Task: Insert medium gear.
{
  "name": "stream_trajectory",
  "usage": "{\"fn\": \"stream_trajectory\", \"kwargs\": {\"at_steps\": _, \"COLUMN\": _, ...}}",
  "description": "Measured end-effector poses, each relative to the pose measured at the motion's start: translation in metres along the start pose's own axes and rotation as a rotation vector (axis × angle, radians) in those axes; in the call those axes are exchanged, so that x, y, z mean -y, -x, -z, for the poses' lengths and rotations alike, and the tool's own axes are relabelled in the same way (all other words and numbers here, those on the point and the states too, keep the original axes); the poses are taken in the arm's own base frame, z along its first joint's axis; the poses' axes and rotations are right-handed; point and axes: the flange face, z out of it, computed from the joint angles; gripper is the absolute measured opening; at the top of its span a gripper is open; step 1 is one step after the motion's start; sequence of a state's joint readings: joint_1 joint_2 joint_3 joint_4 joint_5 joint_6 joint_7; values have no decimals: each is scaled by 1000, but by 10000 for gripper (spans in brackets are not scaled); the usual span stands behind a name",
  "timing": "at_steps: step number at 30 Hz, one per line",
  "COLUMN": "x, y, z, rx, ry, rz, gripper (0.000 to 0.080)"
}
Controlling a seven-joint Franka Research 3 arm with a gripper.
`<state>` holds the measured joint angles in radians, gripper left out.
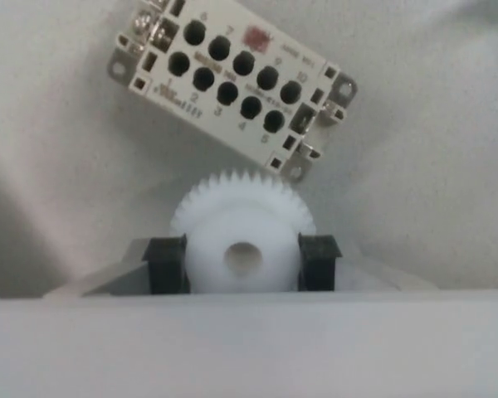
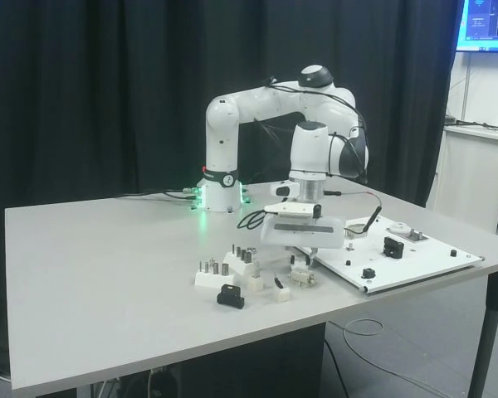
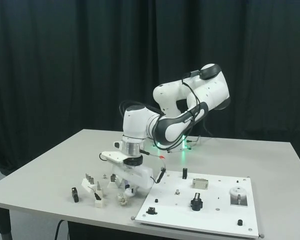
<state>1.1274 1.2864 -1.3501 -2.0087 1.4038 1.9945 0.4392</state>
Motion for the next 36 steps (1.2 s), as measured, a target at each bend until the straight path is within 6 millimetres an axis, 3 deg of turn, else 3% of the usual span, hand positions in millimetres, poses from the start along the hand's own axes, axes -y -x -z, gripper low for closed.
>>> {"fn": "stream_trajectory", "kwargs": {"at_steps": 36, "x": 0, "y": -7, "z": 17, "rx": -9, "ry": 3, "rz": -8, "gripper": 281}}
